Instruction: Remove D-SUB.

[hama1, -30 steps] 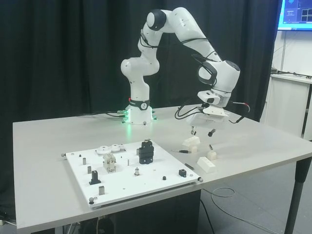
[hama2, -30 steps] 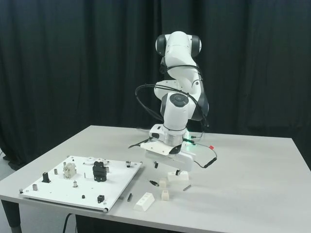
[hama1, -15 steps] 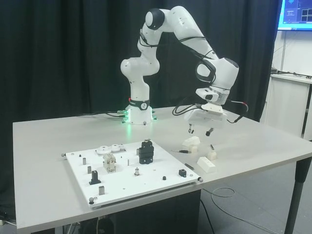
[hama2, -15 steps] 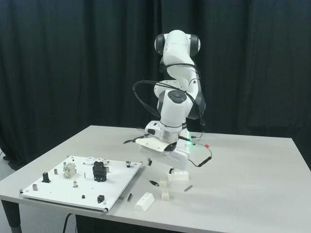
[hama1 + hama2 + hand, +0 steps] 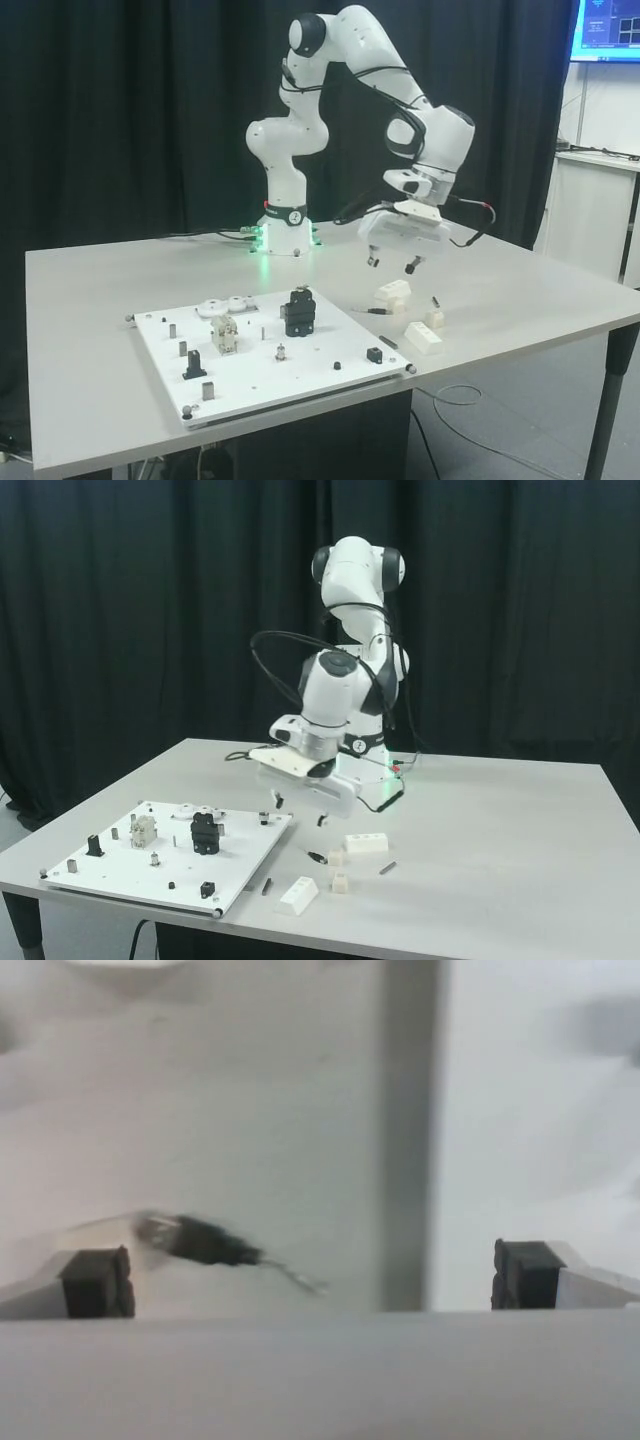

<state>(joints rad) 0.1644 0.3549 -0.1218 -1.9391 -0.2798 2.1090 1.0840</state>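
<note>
White two-finger gripper [image 5: 391, 265] empty, jaws spread wide; has lifted off white blocks [image 5: 392, 292], now swinging toward white square board [image 5: 262, 352]. Approach beginning.

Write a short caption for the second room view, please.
White arm's open gripper hovers between white board and loose white blocks.

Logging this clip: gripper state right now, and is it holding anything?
Gripper: open, fingers wide apart, holding nothing, in the air above the table.
</note>
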